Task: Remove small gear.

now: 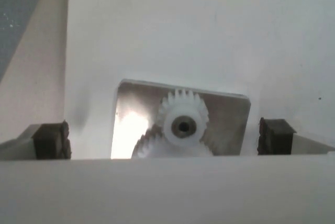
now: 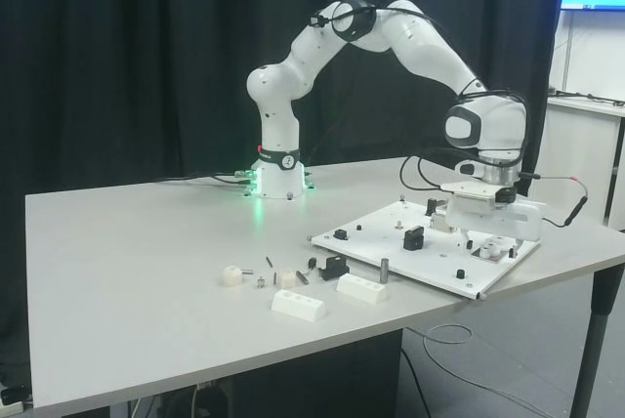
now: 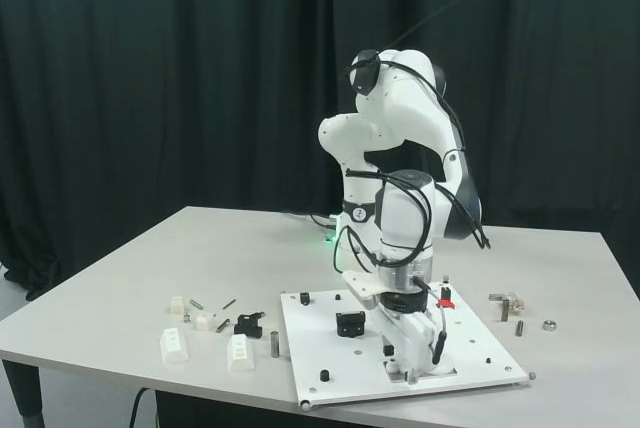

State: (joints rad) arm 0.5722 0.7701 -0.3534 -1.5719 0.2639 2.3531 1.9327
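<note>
1. The white arm stands bolted to the grey table, with green light showing at its base in the first room view, left of centre.
2. The arm reaches over a white board that lies at the right of the first room view and at the lower centre of the second room view.
3. The gripper hangs low over the far right part of the board in the first room view.
4. In the wrist view the jaws stand wide apart. One black finger pad sits at the lower left of the frame and the other at the lower right. Nothing is held between them.
5. The small gear, white with a dark centre hole, sits on a shiny grey metal plate at the centre of the wrist view. It lies between the two pads, touching neither.
6. A second white gear shows partly at the lower edge of the plate, its teeth just beside those of the small gear.
7. Several black parts and short pins stand on the board.
8. Loose items lie on the table at the lower centre of the first room view: two white blocks, a small white round piece and a black clamp.
</note>
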